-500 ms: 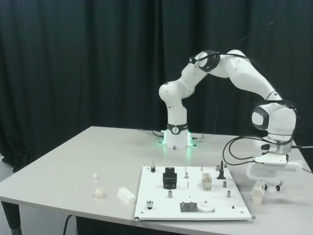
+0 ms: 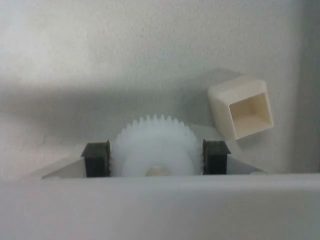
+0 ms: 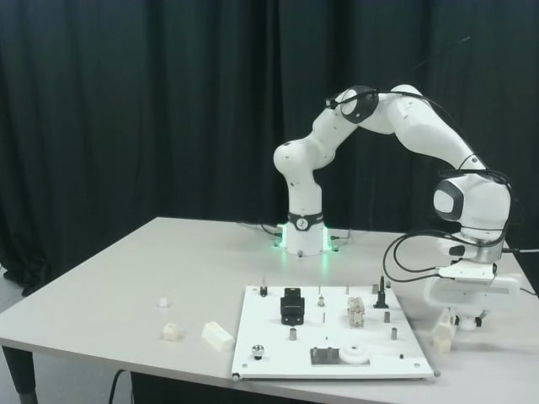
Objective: Insert medium gear.
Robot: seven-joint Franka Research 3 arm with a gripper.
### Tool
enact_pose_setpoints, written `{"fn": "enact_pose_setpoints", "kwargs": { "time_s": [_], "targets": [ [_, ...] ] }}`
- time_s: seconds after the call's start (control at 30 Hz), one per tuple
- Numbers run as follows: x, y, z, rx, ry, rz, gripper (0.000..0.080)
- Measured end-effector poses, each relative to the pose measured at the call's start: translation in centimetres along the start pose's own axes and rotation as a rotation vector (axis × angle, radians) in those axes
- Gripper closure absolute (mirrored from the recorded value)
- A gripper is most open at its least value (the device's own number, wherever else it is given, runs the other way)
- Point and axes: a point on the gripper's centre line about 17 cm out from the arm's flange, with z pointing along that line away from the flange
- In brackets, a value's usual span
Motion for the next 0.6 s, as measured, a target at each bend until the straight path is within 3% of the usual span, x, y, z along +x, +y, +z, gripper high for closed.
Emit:
{"fn": "enact_pose_setpoints", "kwargs": {
  "time_s": [0.6],
  "targets": [
    [0.67,0.64,-0.39,-0.004,0.010,-0.011,0.0407]
  ]
}}
